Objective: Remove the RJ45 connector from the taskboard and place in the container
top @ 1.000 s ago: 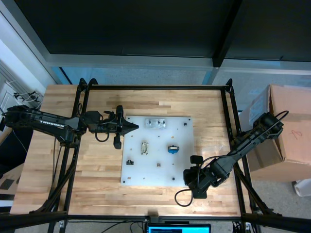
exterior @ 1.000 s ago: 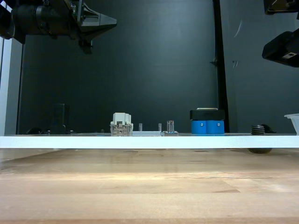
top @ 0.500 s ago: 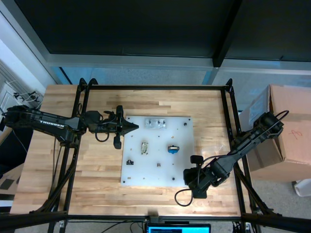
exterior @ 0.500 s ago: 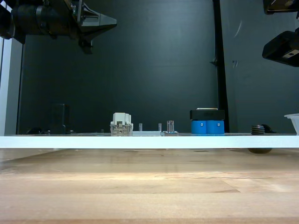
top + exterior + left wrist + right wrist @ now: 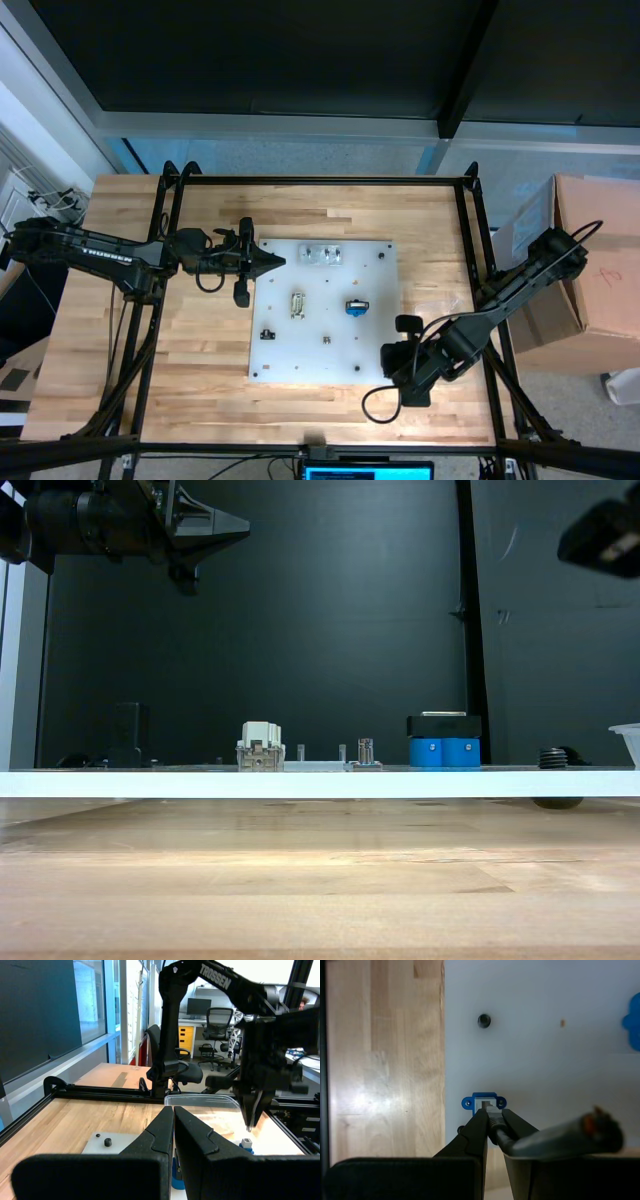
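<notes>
Half done by my read: your right claw grips the RJ45 connector, apparently clear above its blue seat. The drop into the container is left. Left claw is closed, empty, over the taskboard left edge.

We see a cardboard box standing just past the right edge of the wooden table. Mid-table, a blue block stands right of a grey-white connector, apart. A lit screen shows at the near edge.
</notes>
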Controlling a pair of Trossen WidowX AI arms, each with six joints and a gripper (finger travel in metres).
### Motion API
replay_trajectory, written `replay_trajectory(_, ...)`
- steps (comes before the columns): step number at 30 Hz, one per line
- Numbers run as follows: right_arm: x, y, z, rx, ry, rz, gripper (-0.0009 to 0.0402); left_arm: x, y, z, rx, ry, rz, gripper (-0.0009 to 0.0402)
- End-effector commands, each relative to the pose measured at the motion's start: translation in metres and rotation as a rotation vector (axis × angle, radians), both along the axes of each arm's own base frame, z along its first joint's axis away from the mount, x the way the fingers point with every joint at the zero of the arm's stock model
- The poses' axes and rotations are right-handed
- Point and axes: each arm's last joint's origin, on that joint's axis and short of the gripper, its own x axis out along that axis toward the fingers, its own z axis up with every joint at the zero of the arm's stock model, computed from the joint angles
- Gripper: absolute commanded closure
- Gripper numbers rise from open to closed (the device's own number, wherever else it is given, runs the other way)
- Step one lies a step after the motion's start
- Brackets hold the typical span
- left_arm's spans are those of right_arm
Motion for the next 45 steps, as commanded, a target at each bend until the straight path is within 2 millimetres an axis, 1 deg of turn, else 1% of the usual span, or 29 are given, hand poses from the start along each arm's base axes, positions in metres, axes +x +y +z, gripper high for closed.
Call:
replay_trajectory(1,-0.002,-0.003,0.01,-0.015,0.014,-0.001,0.0393,0.0,0.0,0.0,0.0,0.0,0.0,0.0393)
replay_trajectory(7,-0.004,-0.009,0.029,-0.018,0.013,-0.01,0.0393,0.0,0.0,0.0,0.0,0.0,0.0,0.0393)
replay_trajectory(12,-0.003,-0.009,0.04,-0.005,-0.003,-0.013,0.0393,0.0,0.0,0.0,0.0,0.0,0.0,0.0393)
replay_trajectory(21,-0.002,-0.01,0.04,-0.004,-0.001,-0.017,0.0393,0.0,0.0,0.0,0.0,0.0,0.0,0.0393)
replay_trajectory(26,0.001,-0.016,0.038,-0.009,0.005,-0.037,0.0387,0.0,0.0,0.0,0.0,0.0,0.0,0.0393)
replay_trajectory(31,-0.001,-0.026,0.038,-0.016,0.001,-0.062,0.0362,0.0,0.0,0.0,0.0,0.0,0.0,0.0393)
replay_trajectory(37,-0.013,-0.043,0.041,-0.023,-0.017,-0.092,0.0323,0.0,0.0,0.0,0.0,0.0,0.0,0.0393)
replay_trajectory(40,-0.022,-0.053,0.04,-0.019,-0.022,-0.107,0.029,0.0,0.0,0.0,0.0,0.0,0.0,0.0393)
replay_trajectory(45,-0.038,-0.068,0.039,-0.033,-0.044,-0.133,0.0216,0.0,0.0,0.0,0.0,0.0,0.0,0.0393)
